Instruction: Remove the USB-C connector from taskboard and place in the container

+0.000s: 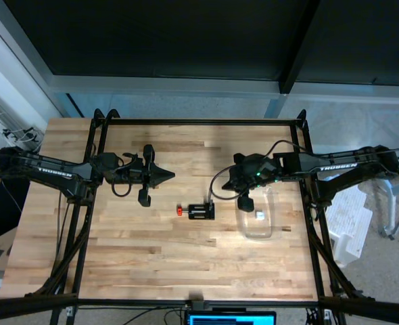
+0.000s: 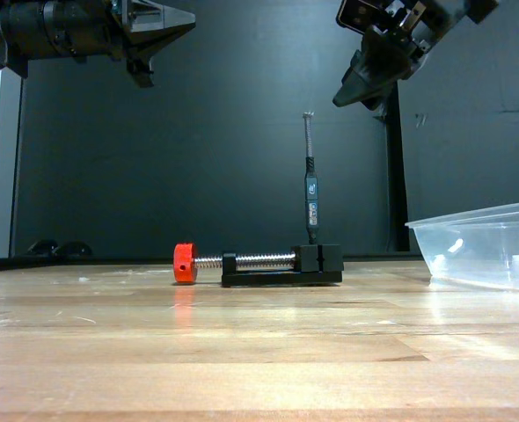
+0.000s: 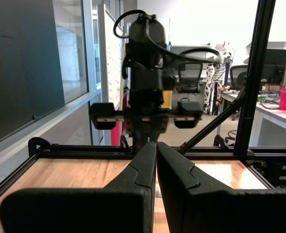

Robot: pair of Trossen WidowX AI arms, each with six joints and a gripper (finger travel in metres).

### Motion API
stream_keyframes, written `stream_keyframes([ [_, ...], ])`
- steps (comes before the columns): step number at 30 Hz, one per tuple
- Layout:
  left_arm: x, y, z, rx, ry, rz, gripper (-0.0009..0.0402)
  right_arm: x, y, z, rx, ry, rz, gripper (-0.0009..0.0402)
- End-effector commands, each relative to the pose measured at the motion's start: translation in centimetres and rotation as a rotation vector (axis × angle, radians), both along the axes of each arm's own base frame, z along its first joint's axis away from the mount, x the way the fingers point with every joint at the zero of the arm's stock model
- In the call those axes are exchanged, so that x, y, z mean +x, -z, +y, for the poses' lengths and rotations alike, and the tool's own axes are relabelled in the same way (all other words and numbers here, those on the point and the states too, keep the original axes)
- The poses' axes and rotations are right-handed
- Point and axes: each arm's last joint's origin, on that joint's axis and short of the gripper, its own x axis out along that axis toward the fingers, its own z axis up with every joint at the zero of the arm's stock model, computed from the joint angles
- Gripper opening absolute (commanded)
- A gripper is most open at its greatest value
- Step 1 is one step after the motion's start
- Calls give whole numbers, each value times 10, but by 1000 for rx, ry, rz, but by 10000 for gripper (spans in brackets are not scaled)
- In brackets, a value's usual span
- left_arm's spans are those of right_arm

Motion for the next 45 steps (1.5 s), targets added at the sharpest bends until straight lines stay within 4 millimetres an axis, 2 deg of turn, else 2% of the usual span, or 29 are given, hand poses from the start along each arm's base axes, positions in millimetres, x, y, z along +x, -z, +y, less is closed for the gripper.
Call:
stream_keyframes([
  [1, 0, 0, 0, 0, 0, 0, 0, 6, 1, 8, -10, -30, 77, 0],
  [7, 0, 0, 0, 0, 0, 0, 0, 15, 4, 20, -62, -35, 156, 3],
  [11, 0, 0, 0, 0, 0, 0, 0, 17, 6, 24, -77, -24, 186, 18],
  [25, 0, 0, 0, 0, 0, 0, 0, 27, 19, 29, -73, 40, 235, 155],
  [29, 0, 0, 0, 0, 0, 0, 0, 37, 23, 33, -78, 37, 272, 181],
  [37, 0, 0, 0, 0, 0, 0, 0, 59, 25, 37, -94, 27, 354, 194],
  [45, 0, 0, 0, 0, 0, 1, 0, 82, 36, 42, -113, 0, 390, 194],
])
